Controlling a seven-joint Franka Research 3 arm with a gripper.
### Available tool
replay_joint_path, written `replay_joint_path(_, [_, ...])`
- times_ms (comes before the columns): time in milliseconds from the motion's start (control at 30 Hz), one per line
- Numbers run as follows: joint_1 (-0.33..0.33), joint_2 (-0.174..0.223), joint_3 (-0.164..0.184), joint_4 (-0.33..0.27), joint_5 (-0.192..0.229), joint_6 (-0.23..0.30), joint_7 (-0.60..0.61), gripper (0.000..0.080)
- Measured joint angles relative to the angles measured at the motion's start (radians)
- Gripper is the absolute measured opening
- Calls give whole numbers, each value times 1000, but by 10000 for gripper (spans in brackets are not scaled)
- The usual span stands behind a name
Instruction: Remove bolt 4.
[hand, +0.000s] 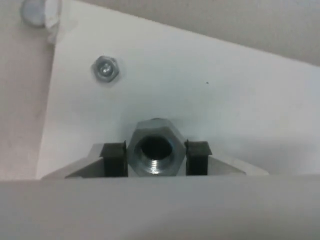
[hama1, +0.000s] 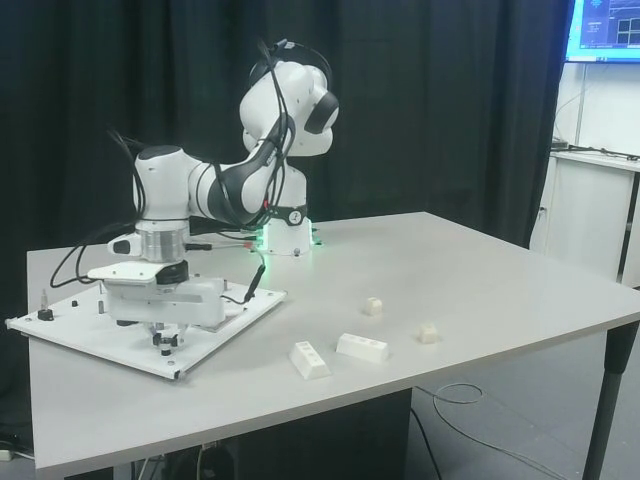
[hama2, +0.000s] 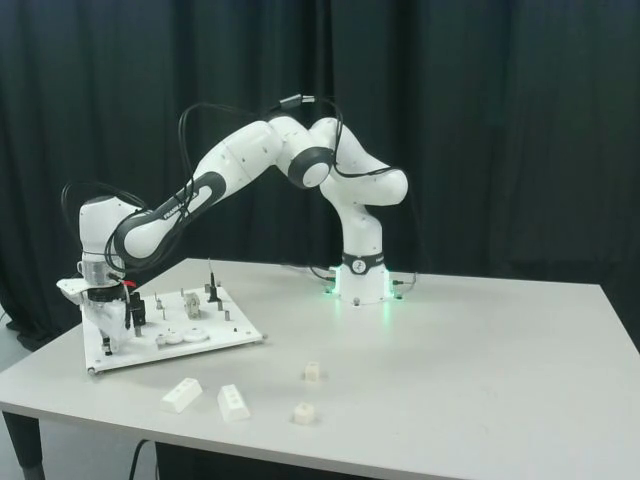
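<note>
Evenly lit from overhead in both room views, bright on the tabletop (hama1: 470, 290) against black curtains (hama2: 500, 120). Soft, short shadows under the white board (hama1: 200, 345) and small blocks (hama2: 302, 412). Green glow at the arm's base (hama2: 360, 290). Glare from a lit screen (hama1: 605, 30) far right. Dimmer and soft in the wrist view; blurred bolt head (hand: 105, 69), hazy near band of housing (hand: 160, 210).

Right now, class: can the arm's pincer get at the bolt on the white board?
Probably yes: the pincer already straddles the bolt on the white board, one finger on each side, nothing between.
</note>
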Motion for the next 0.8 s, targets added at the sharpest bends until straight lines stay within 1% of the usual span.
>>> replay_joint_path(167, [-2, -9, 2, -15, 17, 12, -77, 252])
replay_joint_path(433, [-8, -21, 3, -25, 42, 14, -187, 252])
replay_joint_path(600, [-10, -30, 3, -31, 52, 14, -230, 252])
replay_joint_path(800, [-10, -46, 4, -39, 58, 14, -254, 252])
